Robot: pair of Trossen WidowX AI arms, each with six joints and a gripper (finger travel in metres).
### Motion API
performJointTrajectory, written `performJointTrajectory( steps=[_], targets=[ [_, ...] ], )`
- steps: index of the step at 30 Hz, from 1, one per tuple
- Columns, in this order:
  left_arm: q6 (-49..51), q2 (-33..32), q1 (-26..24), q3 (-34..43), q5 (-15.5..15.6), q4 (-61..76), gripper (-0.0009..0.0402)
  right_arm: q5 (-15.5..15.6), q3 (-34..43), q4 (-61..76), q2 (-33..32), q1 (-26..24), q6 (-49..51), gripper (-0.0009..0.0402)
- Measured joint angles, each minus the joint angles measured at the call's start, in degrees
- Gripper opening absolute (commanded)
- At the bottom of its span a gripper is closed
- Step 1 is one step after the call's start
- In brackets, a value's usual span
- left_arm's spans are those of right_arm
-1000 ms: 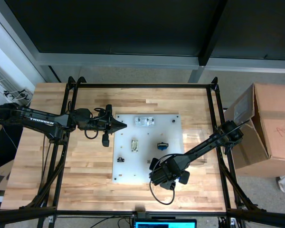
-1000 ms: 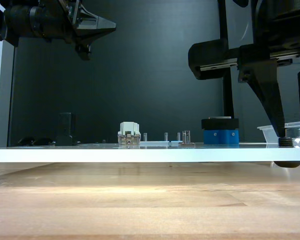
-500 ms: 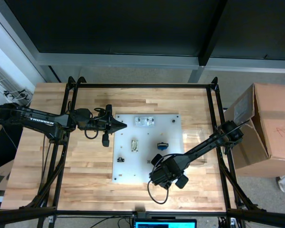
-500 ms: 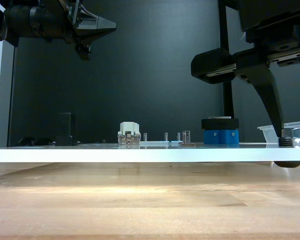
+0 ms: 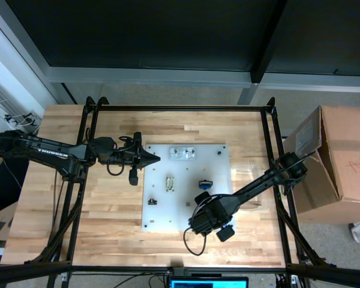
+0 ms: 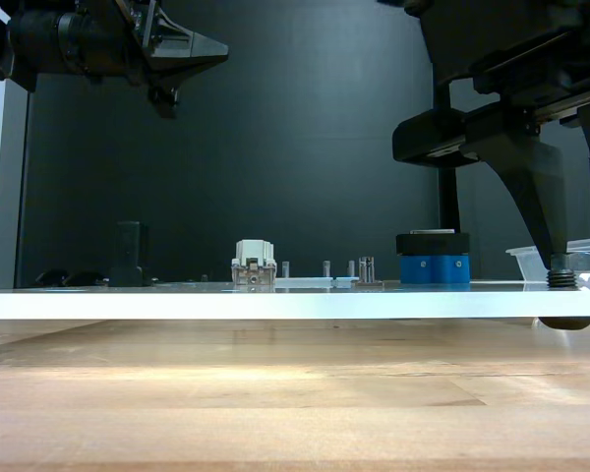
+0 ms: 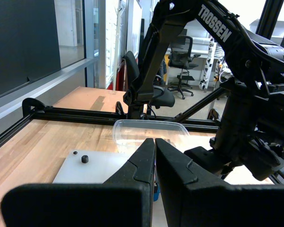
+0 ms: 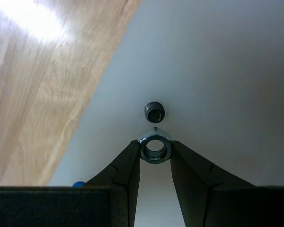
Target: Pick the M12 nut and place it on its threads and fasten
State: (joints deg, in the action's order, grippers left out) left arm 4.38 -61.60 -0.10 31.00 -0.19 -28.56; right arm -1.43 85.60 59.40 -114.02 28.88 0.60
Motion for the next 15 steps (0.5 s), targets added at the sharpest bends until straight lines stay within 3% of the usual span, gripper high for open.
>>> performJointTrajectory(
  steps=[15],
  targets=[
    [0.0,0.0,0.0,0.0,0.0,0.0,0.0000,-0.2,0.0,-0.1,0.0,0.0,-2.4,0.0023]
  ],
)
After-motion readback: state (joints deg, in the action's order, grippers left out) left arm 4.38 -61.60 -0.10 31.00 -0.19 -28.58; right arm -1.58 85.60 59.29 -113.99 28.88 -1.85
